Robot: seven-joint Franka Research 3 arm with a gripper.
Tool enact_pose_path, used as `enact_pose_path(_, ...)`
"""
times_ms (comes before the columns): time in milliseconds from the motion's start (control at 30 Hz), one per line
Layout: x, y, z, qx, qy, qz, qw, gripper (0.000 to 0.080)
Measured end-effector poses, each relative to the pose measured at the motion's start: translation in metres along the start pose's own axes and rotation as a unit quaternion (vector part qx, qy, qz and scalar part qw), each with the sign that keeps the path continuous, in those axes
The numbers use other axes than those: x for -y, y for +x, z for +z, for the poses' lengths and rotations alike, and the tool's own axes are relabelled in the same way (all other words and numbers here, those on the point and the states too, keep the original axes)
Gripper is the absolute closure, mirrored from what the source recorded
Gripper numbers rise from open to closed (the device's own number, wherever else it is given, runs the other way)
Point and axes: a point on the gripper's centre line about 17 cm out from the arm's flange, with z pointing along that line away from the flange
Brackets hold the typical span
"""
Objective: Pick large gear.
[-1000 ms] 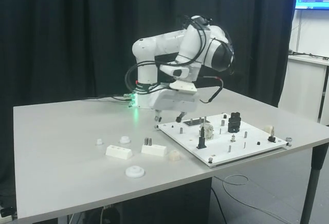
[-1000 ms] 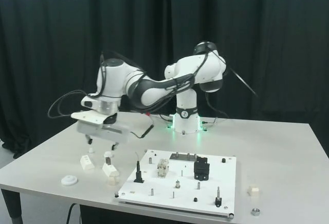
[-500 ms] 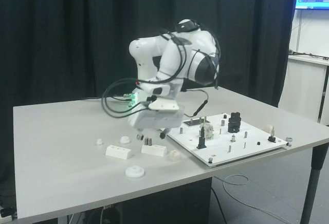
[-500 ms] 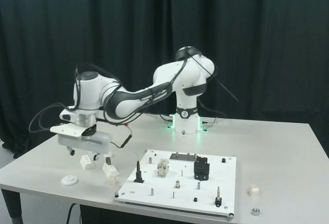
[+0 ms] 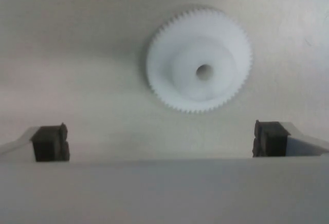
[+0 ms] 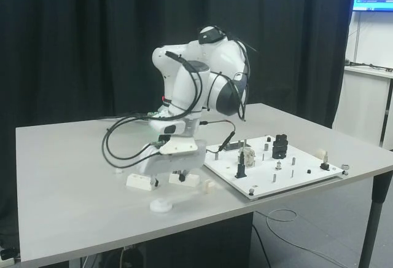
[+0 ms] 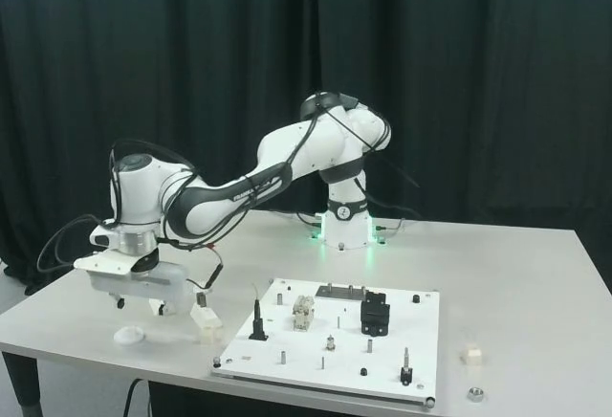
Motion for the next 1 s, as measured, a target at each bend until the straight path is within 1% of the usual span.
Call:
enact_pose_path(267, -0.009, 0.004, 0.019, 0.009, 0.008, -0.012, 0.9998, 0.0003)
enact_pose_path(500, -0.012, 0.012, 0.030, 0.020, 0.015, -0.011, 0.9996, 0.0003)
enact_pose_path(633, -0.014, 0.017, 0.031, 0.027, 0.018, -0.009, 0.9994, 0.0003)
enact_pose_path(767, -0.017, 0.020, 0.029, 0.033, 0.020, -0.007, 0.9992, 0.0003)
enact_pose_path(1000, -0.014, 0.022, 0.030, 0.026, 0.040, -0.019, 0.9987, 0.0003)
